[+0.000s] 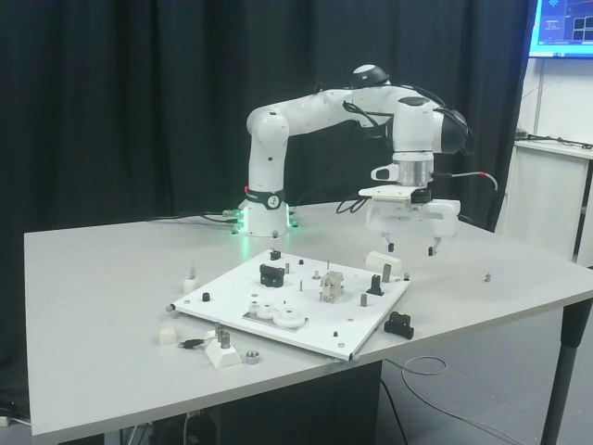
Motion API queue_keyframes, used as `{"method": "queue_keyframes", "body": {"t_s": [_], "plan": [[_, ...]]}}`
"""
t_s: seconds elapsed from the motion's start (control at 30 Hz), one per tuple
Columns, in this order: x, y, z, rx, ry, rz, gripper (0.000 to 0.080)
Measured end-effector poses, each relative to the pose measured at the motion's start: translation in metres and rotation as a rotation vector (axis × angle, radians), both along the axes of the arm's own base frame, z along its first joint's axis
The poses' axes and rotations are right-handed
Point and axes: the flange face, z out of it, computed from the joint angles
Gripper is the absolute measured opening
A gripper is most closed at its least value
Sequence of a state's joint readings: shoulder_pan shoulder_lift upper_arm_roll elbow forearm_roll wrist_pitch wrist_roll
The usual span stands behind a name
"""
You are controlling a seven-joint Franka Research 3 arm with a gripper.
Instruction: Insert square peg 4.
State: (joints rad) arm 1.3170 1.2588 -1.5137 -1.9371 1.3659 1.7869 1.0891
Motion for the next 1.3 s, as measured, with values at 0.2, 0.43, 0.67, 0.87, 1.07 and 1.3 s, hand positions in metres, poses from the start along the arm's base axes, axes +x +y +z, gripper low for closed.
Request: {"method": "queue_keyframes", "body": {"t_s": [0.2,0.43,0.67,0.87,1.07,1.3], "plan": [[0.0,0.0,-0.001,0.0,0.002,0.001,0.08],[-0.001,0.001,-0.004,-0.001,0.009,0.003,0.08],[-0.002,0.003,-0.011,-0.004,0.025,0.003,0.08],[-0.003,0.006,-0.019,-0.003,0.035,0.008,0.08],[-0.003,0.008,-0.028,-0.012,0.035,0.011,0.08],[-0.004,0.01,-0.034,-0.022,0.044,0.007,0.08]]}}
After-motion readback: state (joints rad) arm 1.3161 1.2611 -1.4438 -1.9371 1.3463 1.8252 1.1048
